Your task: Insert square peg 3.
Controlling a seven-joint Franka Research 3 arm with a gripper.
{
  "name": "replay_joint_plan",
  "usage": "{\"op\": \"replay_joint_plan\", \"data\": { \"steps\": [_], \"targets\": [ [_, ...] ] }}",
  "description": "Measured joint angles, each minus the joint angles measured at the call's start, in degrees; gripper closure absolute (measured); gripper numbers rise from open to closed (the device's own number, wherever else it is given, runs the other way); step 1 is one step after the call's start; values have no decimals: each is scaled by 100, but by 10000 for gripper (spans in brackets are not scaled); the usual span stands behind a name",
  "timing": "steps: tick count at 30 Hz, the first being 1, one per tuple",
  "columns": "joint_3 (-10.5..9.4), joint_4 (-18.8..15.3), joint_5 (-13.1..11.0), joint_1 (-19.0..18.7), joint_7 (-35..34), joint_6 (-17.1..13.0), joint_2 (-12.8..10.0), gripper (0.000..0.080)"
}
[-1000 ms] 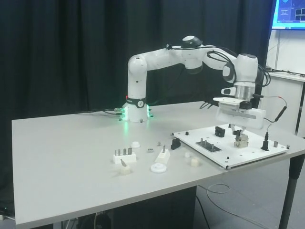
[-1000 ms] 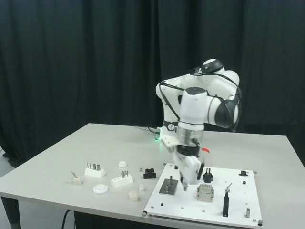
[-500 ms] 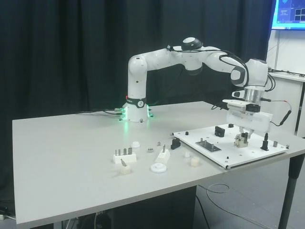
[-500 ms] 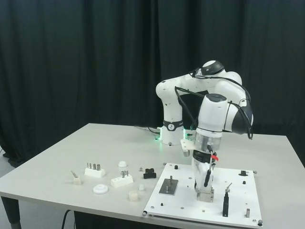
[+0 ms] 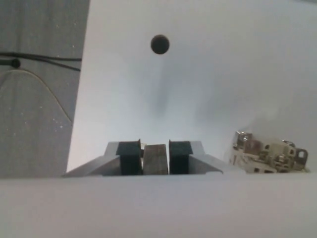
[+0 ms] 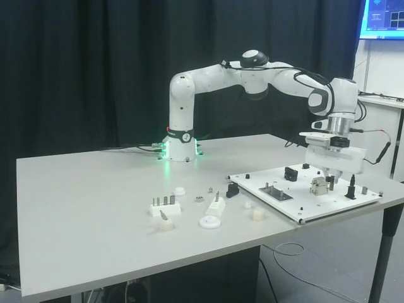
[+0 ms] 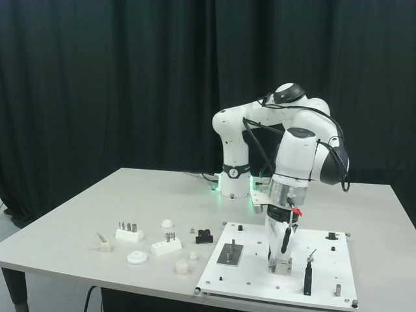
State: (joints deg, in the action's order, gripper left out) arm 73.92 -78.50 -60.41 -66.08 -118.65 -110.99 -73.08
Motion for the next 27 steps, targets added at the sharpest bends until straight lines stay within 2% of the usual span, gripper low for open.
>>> {"op": "replay_joint_plan", "data": {
  "steps": [10,27],
  "targets": [
    [-181,366,0,297,-1,61,0,687],
    [-448,1126,0,893,-322,632,0,687]
  ]
}}
